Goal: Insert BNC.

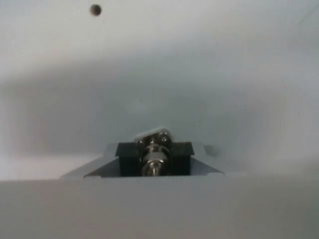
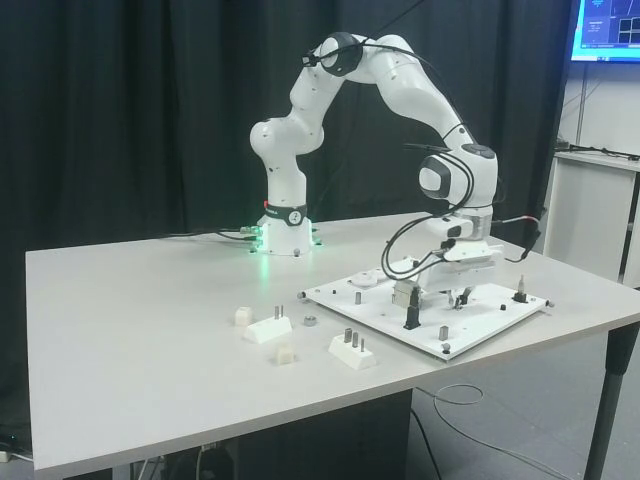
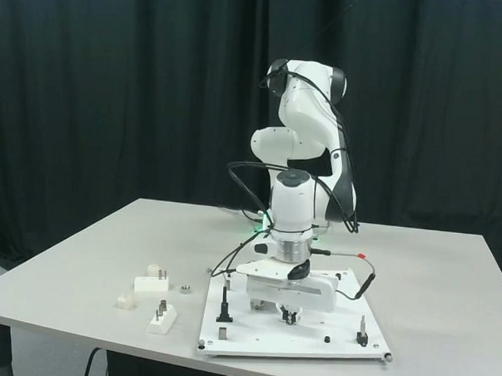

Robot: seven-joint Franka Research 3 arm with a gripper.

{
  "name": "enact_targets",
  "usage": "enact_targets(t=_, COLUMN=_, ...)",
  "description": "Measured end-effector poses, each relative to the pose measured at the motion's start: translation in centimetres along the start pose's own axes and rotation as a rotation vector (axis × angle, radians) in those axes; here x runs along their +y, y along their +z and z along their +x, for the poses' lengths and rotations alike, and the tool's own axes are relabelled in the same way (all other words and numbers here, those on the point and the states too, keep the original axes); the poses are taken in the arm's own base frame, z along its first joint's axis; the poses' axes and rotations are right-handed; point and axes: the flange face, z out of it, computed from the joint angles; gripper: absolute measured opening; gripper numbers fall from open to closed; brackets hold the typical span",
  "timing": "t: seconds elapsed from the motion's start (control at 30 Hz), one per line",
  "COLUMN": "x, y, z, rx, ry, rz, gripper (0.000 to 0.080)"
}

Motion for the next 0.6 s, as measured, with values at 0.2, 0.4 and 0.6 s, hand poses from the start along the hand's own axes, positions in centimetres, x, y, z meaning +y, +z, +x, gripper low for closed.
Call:
enact_targets(t=0.2, x=0.01, y=0.00, z=0.02, rx=0.000, ry=0.113, rz=0.000, gripper=0.0124)
enact_targets(t=0.4, x=0.03, y=0.02, z=0.02, rx=0.000, ry=0.205, rz=0.001, gripper=0.0124)
enact_targets(t=0.6, x=0.09, y=0.08, z=0.01, rx=0.000, ry=0.301, rz=0.006, gripper=0.0124)
